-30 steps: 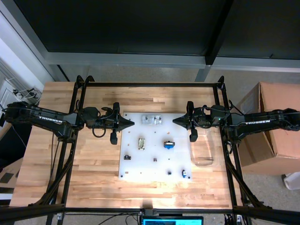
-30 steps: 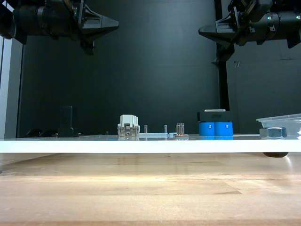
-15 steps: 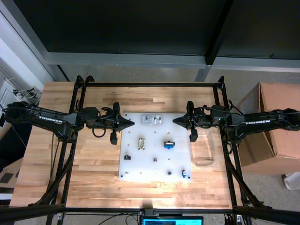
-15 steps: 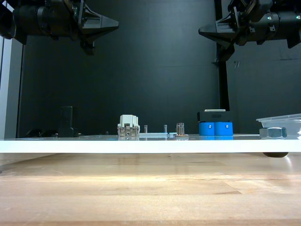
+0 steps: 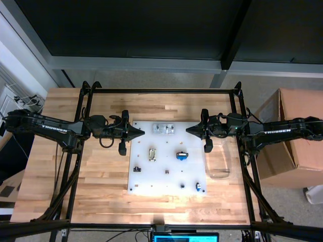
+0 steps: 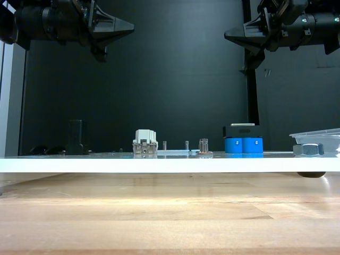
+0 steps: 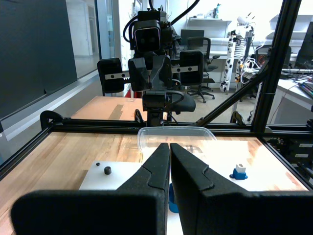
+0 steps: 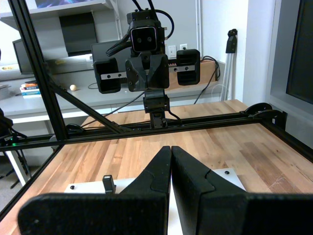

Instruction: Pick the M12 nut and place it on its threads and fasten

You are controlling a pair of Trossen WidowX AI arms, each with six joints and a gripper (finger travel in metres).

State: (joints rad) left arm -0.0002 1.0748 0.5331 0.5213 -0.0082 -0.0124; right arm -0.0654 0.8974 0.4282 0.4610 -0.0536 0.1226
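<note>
The wooden table [image 5: 101, 176] carries the white board [image 5: 146, 181], with the clear tray [image 5: 220, 176] just beside the board's right edge. High above the board, the left gripper [image 5: 141, 132] hangs over its far left corner and the right gripper [image 5: 188, 130] over its far right side. The 2 point at each other, well apart (each has its fingers pressed together to a thin slit and grips nothing). The silver M12 nut [image 6: 308, 150] sits free of both on its stud near the board's near right edge, low against the board, in front of the tray rather than in it.
</note>
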